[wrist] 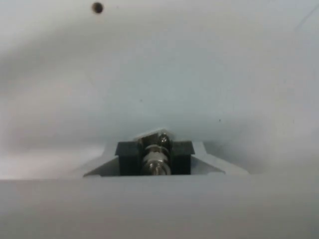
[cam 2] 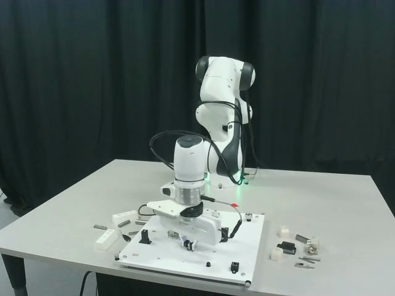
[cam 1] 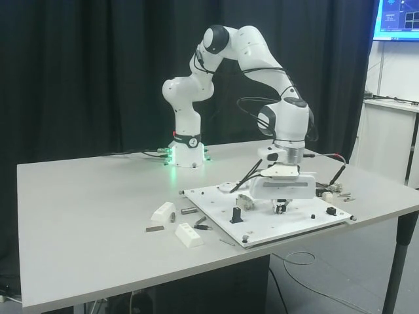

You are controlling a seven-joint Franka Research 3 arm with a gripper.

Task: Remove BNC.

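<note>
No legible writing or brand marks. The claw is pinching the BNC over the white board, which lies on the grey table. Black curtains enclose the room; green lights glow at the arm's base.

BNC half hidden behind tool

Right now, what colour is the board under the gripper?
White; the board shows best in the second room view.
</note>
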